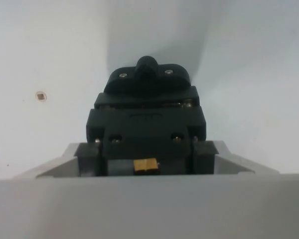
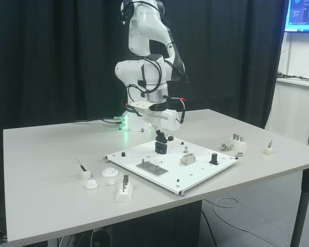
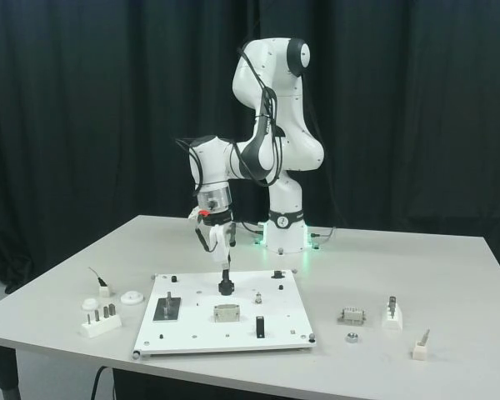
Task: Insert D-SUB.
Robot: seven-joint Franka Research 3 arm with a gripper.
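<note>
My gripper [image 1: 147, 162] is shut on a black D-SUB connector [image 1: 147, 112], which fills the middle of the wrist view with its screw-headed cable end farthest from the camera. In the room views the gripper [image 2: 160, 138] [image 3: 224, 268] points straight down over the back part of the white board [image 2: 195, 177] [image 3: 192, 329]. The connector [image 2: 160, 148] [image 3: 226, 287] hangs low at the board's surface; I cannot tell whether it touches. A grey D-SUB socket [image 2: 187, 159] [image 3: 226, 313] sits on the board nearer the front edge, apart from the connector.
On the board lie a grey plate with a peg [image 2: 152, 168] and an upright black block [image 2: 214, 159]. White gears [image 2: 109, 173] and a white holder [image 2: 124, 191] lie left of the board. A pin holder [image 2: 233, 143], a small white block [image 2: 268, 149] and a grey connector [image 3: 351, 315] stand to its right.
</note>
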